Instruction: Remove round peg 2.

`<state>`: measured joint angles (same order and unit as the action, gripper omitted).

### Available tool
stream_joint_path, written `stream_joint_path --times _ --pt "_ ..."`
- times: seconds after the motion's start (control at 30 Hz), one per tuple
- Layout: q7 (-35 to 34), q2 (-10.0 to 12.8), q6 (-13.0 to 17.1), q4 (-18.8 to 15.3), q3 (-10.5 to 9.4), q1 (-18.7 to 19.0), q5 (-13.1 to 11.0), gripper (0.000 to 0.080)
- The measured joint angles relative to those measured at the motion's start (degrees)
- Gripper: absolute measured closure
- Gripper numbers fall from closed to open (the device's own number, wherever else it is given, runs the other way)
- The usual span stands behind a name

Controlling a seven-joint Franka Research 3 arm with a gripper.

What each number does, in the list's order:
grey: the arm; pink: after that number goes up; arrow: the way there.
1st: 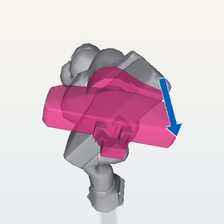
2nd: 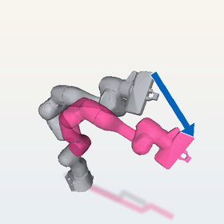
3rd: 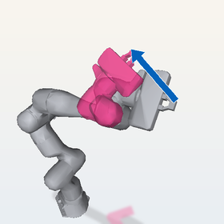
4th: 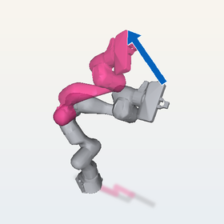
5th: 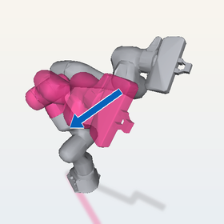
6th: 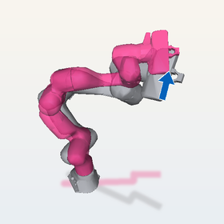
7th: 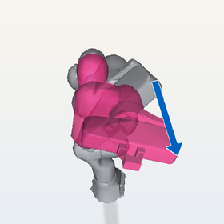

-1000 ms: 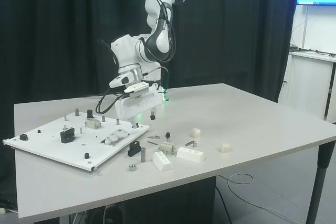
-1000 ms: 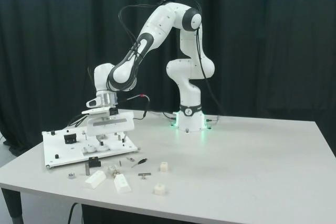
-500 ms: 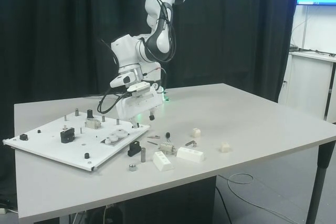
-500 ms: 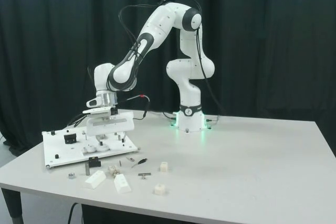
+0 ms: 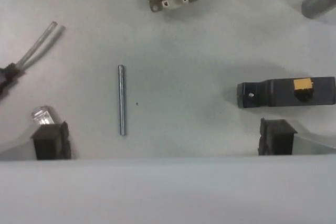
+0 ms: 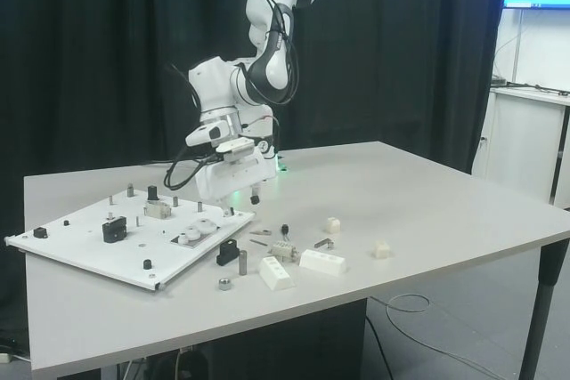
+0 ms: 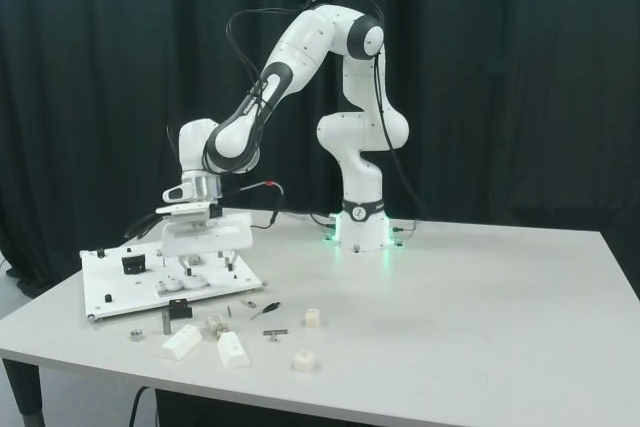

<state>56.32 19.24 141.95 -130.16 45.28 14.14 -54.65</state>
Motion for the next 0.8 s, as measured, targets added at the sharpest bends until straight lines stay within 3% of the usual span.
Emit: stream_joint_path --times 0.43,0.6,0.8 --pt "0.00 0.00 2.37 0.70 0.92 -0.06 2.24 0.0003" --pt "0.00 0.00 3.58 1.30 2.66 -0.09 5.20 0.0003" --pt "0.00 -0.07 3.65 2.21 6.21 -0.11 10.10 0.0003"
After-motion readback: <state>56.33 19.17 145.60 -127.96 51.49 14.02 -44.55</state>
